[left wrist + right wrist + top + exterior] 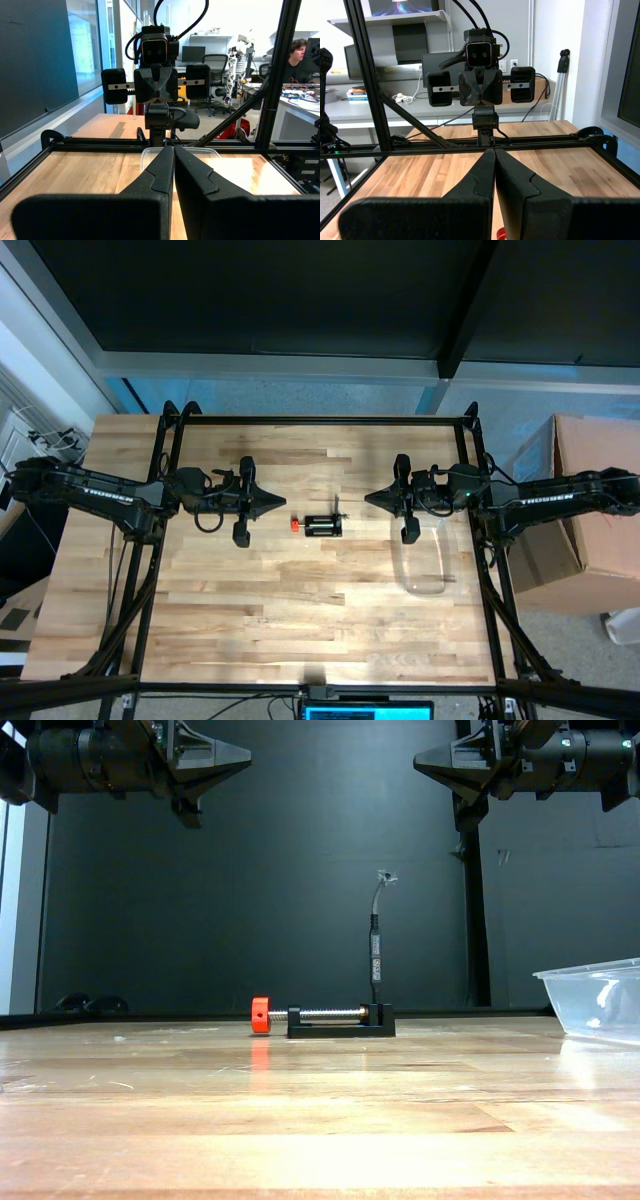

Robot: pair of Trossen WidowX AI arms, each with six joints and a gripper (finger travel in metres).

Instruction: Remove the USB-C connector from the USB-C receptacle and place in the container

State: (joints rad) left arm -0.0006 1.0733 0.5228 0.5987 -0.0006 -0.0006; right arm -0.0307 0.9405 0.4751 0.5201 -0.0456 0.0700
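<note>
— What is on the table?

— The table [250, 590] is made of pale wood planks, smooth and a little shiny. In the middle lies one black holder [323, 526], long and low. It has one silver screw [325, 1013] with tiny ridges. There is one round orange knob [260, 1015] at its 9 o'clock end.

— Where is the plug?

— The USB-C connector [376, 960] is one thin dark stick. It stands straight up in the USB-C receptacle [378, 1012], at the holder's 3 o'clock end. One thin cable [377, 900] goes up from it and ends in the air. Nothing is holding the plug. I cannot tell how deep it sits.

— And the box?

— There is one container [424, 591]. It is clear plastic with round corners and an open top. Seen from above, it sits at about 3 o'clock from the holder, well apart from it.

— How many arms are there?

— Two, both black and hard. Seen from above, the left gripper [283, 502] is at 10 o'clock from the holder. It hangs high over the wood. Its two pointy fingers are pressed together with nothing between them. The right gripper [367, 499] is at 2 o'clock from the holder, just as high. Its two fingers touch as well and hold nothing. The two tips point at each other. The plug stands lower down, between them.
</note>
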